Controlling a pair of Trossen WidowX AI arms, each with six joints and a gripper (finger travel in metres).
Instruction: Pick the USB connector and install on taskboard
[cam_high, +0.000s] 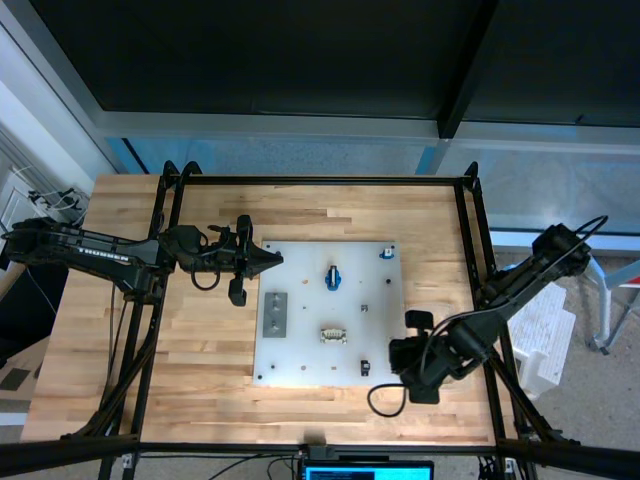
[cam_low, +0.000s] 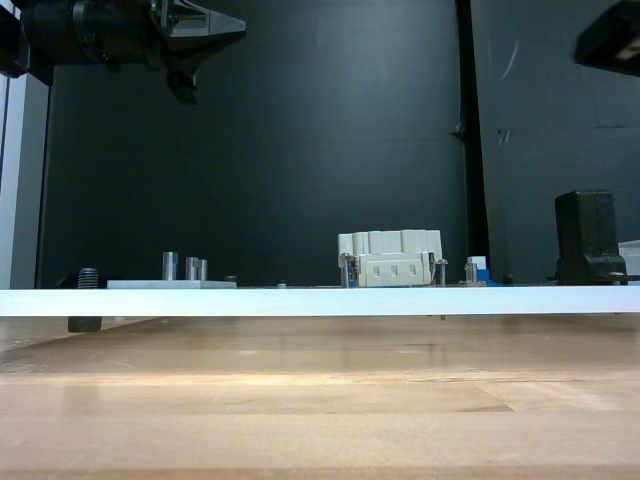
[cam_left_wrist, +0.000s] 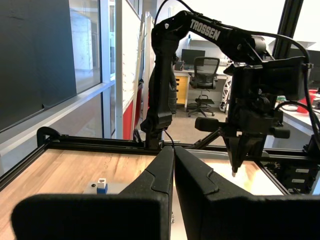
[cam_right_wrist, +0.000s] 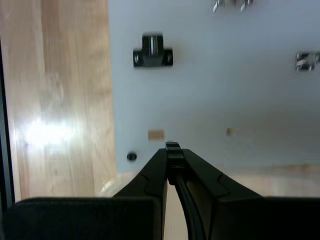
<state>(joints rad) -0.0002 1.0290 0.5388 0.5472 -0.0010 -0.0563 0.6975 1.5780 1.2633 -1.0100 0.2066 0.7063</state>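
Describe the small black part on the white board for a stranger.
Start at the white taskboard, with the left claw above its far-left corner and the right claw over its near-right edge. The small black part stands by that right claw: dark and blocky, unlike the pale multi-pin socket nearby.

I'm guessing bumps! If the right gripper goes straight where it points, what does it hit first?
Probably the taskboard, bare white near its edge, just under the right gripper. The left gripper hovers shut over its left edge.
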